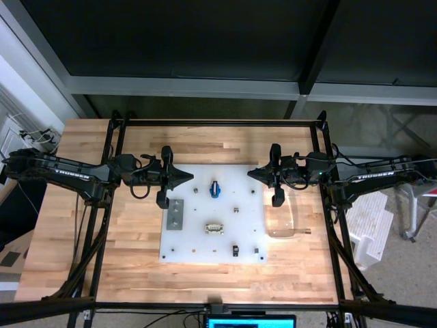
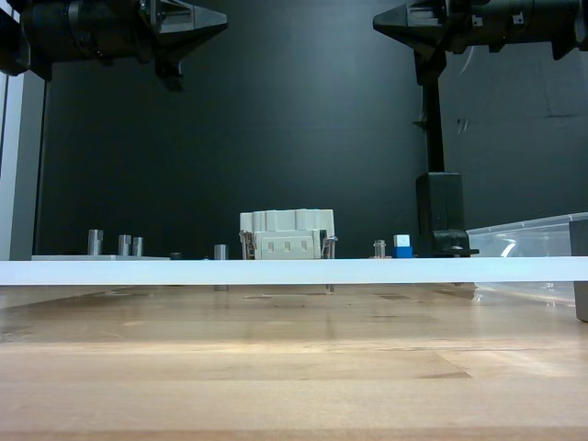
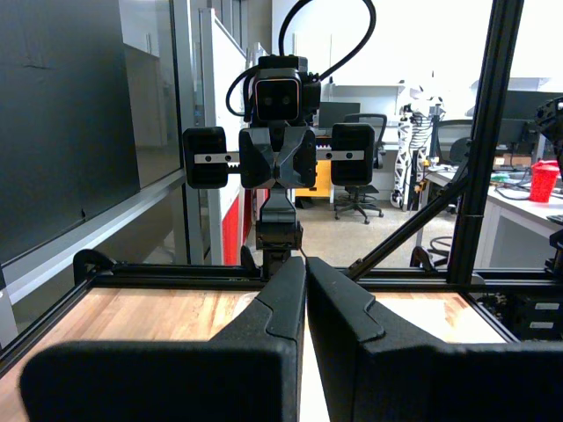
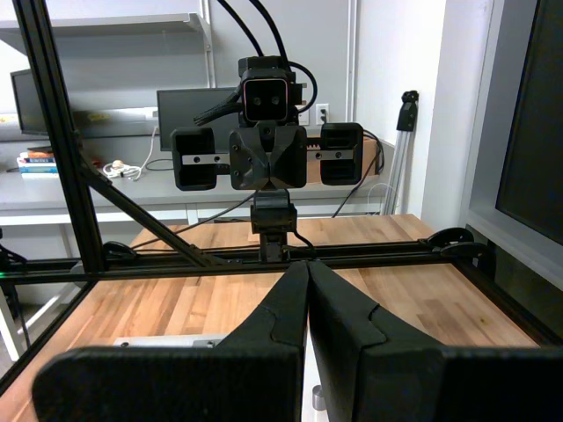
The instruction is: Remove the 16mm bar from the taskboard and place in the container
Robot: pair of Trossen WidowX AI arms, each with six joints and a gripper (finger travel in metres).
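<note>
The taskboard [image 1: 191, 239] lies at the table's middle with a grey metal block [image 1: 175, 215], a blue knob [image 1: 215, 188] and a silver connector [image 1: 214, 229] on it. In the low view, short metal pegs [image 2: 95, 242] stand at the board's left; I cannot tell which one is the 16mm bar. The clear container [image 1: 290, 222] sits just off the board's right edge. My left gripper [image 1: 191, 178] hovers high over the board's far left corner, its fingers [image 3: 286, 299] shut on nothing. My right gripper [image 1: 250, 173] hovers high over the far right corner, its fingers [image 4: 295, 299] shut and empty.
A black metal frame [image 1: 218, 123] runs along the table's far edge and down both sides. A black fitting [image 2: 441, 216] stands tall on the board near the container [image 2: 533, 243]. A laptop [image 1: 249, 320] sits beyond the table's near edge.
</note>
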